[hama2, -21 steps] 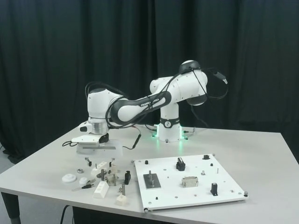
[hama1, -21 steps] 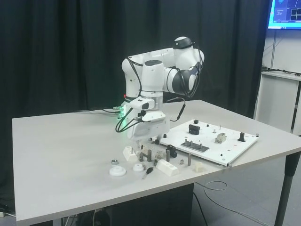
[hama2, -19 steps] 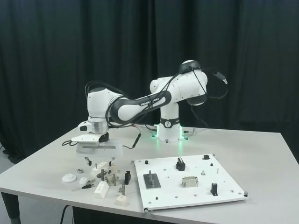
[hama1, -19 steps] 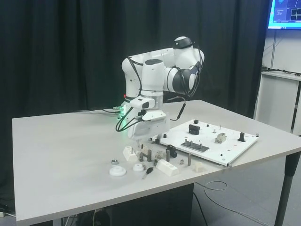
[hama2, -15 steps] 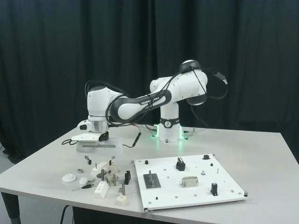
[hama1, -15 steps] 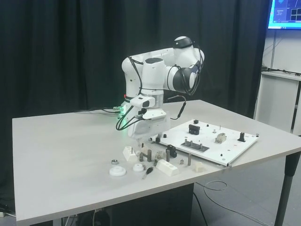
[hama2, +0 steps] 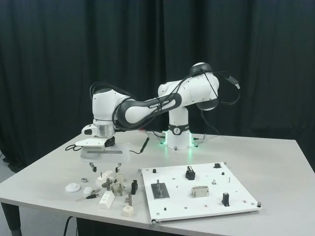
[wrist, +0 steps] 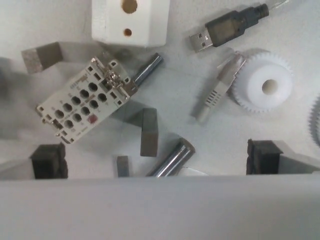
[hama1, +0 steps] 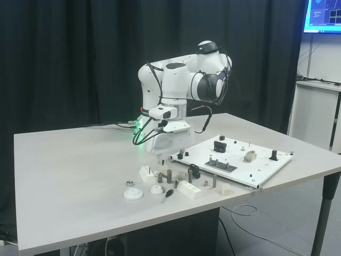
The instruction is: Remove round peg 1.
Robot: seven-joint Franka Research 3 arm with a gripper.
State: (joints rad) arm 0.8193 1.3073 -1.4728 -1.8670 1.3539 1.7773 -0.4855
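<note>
My gripper (wrist: pixel 156 158) hangs open above a heap of loose parts on the grey table, with nothing between its fingers. Its black fingertips (wrist: pixel 49 161) stand wide apart. Directly below lie two grey round pegs, one (wrist: pixel 172 159) near the gripper's middle and one (wrist: pixel 147 69) beside a white multi-hole connector (wrist: pixel 82 100). I cannot tell which is round peg 1. From the room, the gripper (hama1: pixel 169 156) (hama2: pixel 105 167) hovers a little above the parts, left of the white board (hama2: pixel 197 204).
A white gear (wrist: pixel 263 86), a black USB plug (wrist: pixel 232 25), a network plug (wrist: pixel 220 85), a white block (wrist: pixel 130 20) and a dark square bar (wrist: pixel 148 132) lie around the pegs. The board (hama1: pixel 250 169) carries a post on a grey plate (hama2: pixel 158 189) and several small fittings.
The gripper has risen straight up from the loose parts, with nothing in it. The parts on the table have stayed put.
</note>
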